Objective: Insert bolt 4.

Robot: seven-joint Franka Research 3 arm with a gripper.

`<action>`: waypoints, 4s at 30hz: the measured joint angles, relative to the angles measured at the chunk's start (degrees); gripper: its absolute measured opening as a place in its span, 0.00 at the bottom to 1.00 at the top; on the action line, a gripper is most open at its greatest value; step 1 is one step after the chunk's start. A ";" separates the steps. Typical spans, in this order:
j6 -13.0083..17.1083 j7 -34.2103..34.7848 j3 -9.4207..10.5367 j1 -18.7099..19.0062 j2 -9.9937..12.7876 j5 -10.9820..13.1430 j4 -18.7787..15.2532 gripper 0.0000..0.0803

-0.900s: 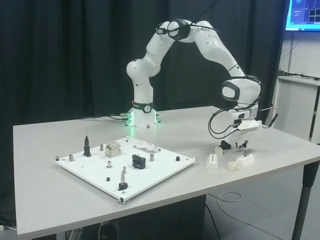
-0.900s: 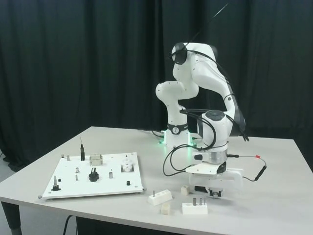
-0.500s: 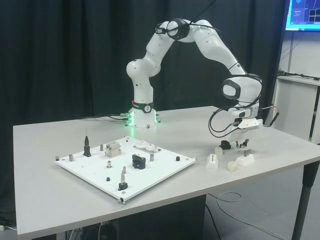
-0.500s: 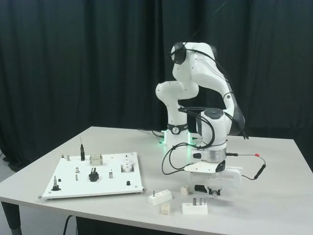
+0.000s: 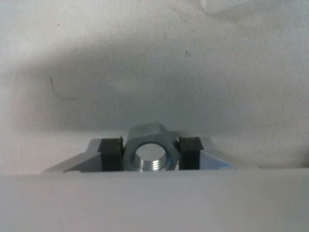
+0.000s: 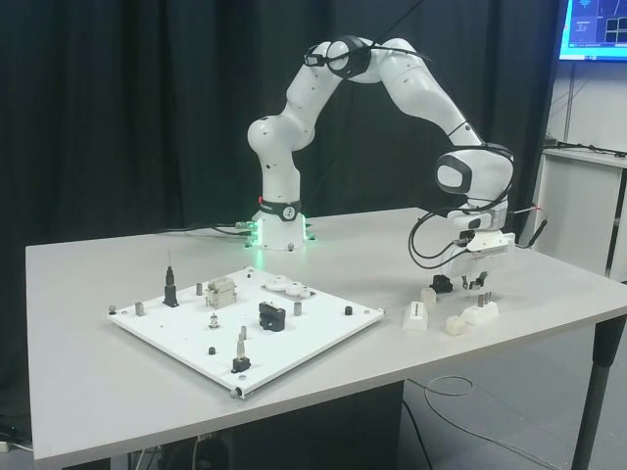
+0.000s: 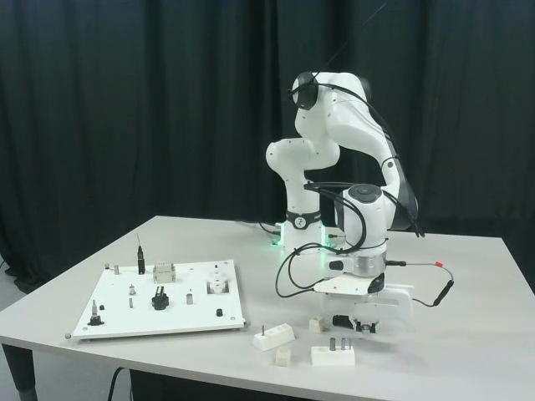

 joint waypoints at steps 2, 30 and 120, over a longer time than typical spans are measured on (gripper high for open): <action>0.00 0.00 -0.01 0.00 0.00 0.00 0.00 0.30; -0.24 -0.13 -0.62 0.00 -0.15 -0.72 0.34 0.30; -5.06 -89.35 -6.27 -25.42 -10.46 -11.60 -4.18 0.30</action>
